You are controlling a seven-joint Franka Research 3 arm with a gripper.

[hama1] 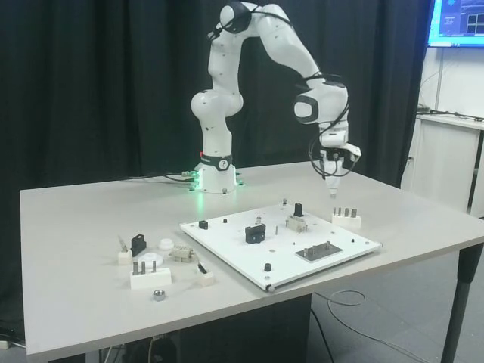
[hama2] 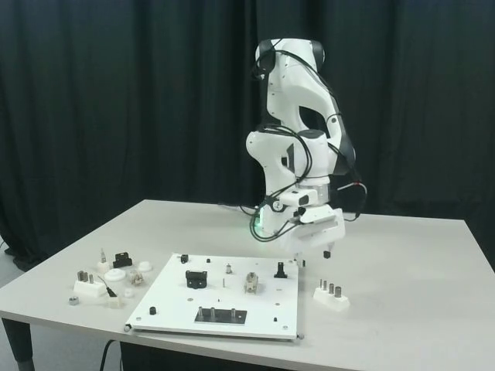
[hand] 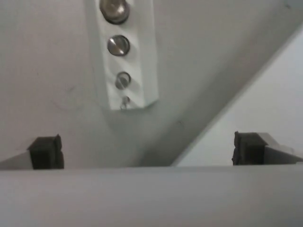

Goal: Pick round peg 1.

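Note:
A white peg holder [hand: 128, 56] lies on the grey table and carries a row of several upright round metal pegs, from a wide one [hand: 114, 9] down to a thin one [hand: 125, 101]. The same holder [hama1: 345, 219] [hama2: 331, 298] sits just off the white board's far right corner. My gripper [hand: 147, 150] [hama1: 331, 187] [hama2: 312, 258] hangs well above the table, a little to the robot-base side of the holder. It is open, and its black pads [hand: 46, 152] stand wide apart with nothing between them.
The white assembly board [hama1: 280, 246] [hama2: 220, 297] carries black fixtures, a grey plate and small posts. Loose parts and another small white holder [hama1: 150, 277] [hama2: 90, 288] lie at the table's other end. The arm's base [hama1: 214, 175] stands behind the board.

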